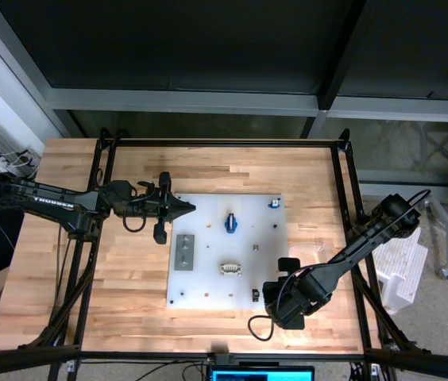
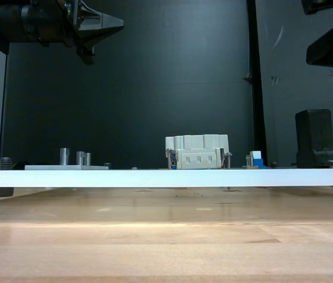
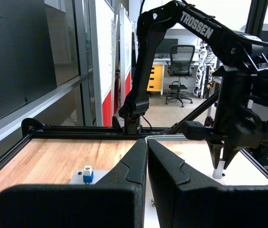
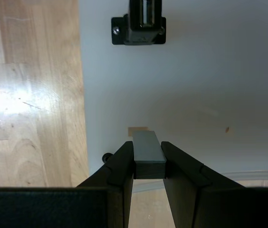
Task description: Pick the 16mm bar and install on taskboard
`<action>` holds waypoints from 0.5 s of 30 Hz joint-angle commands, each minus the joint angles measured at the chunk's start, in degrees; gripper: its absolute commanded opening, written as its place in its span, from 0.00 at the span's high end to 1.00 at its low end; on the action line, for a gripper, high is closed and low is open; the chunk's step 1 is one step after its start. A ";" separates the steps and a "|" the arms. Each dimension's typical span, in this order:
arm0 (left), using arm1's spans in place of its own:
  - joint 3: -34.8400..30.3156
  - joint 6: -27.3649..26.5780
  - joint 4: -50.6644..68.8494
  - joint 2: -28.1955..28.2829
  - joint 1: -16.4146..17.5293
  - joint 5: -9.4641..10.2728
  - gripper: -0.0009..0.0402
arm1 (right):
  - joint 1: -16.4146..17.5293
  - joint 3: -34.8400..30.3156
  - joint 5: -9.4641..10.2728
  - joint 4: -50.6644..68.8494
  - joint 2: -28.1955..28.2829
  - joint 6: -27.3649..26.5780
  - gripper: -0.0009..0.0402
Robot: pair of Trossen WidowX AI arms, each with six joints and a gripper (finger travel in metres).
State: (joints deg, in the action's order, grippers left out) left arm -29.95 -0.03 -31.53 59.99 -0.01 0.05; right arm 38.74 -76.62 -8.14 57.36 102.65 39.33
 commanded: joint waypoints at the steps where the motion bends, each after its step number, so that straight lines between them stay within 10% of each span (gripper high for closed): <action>1: 0.00 0.02 0.00 0.02 0.00 -0.02 0.98 | 0.04 0.63 0.07 -0.81 0.00 0.31 0.95; 15: 0.00 0.02 0.00 0.02 0.00 -0.02 0.98 | 0.13 2.14 0.13 -2.91 0.00 0.46 0.95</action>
State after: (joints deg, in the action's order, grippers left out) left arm -29.93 -0.01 -31.53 59.99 -0.01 0.05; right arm 38.85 -74.52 -7.97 54.61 102.65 39.77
